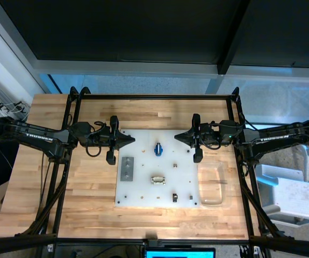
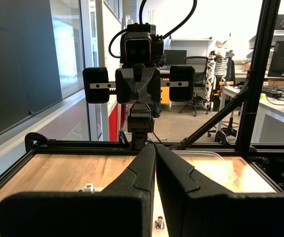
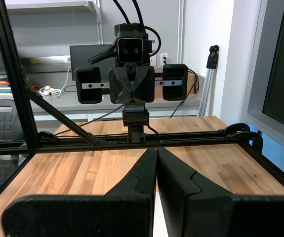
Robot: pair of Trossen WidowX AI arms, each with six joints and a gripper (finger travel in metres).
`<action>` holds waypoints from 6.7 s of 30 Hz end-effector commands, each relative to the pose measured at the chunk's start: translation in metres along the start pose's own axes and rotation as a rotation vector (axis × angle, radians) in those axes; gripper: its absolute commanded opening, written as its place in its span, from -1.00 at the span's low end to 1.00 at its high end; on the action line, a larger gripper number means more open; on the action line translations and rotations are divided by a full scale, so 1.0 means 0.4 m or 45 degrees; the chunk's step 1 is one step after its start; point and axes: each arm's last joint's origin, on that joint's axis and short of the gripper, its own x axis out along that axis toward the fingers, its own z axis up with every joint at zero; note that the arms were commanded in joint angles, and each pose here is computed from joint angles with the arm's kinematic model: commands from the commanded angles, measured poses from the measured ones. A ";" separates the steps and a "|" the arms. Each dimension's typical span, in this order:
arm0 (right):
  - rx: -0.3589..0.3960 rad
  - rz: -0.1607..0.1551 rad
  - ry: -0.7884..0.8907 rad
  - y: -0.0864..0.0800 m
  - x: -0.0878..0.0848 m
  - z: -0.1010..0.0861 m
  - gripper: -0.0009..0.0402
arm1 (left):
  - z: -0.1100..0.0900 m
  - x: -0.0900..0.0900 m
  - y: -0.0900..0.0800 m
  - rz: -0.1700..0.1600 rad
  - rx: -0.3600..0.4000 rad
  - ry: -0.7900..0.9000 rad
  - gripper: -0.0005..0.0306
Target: Pick the 16mm bar from the taskboard and place it in the container
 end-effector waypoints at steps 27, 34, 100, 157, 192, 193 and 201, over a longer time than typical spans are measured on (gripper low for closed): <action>0.022 0.003 0.399 0.008 0.010 0.041 -0.96 | 0.000 0.000 0.000 0.000 0.000 0.000 -0.96; 0.038 -0.016 0.669 0.012 0.038 0.045 -0.96 | 0.000 0.000 0.000 -0.001 0.000 0.000 -0.96; 0.088 -0.049 1.751 0.234 0.117 -0.003 -0.96 | 0.000 0.000 0.000 0.000 0.000 0.000 -0.97; 0.061 -0.017 1.868 0.452 0.110 -0.107 -0.59 | 0.000 0.000 0.000 -0.001 0.000 0.000 -0.97; -0.035 -0.007 1.889 0.457 0.121 -0.186 0.08 | 0.000 0.000 0.000 0.000 0.000 0.000 -0.96; -0.041 -0.006 1.894 0.456 0.119 -0.189 0.08 | 0.000 0.000 0.000 -0.001 0.000 0.000 -0.97; -0.046 0.018 1.886 0.453 0.115 -0.217 0.08 | 0.000 0.000 0.000 0.000 0.000 0.000 -0.96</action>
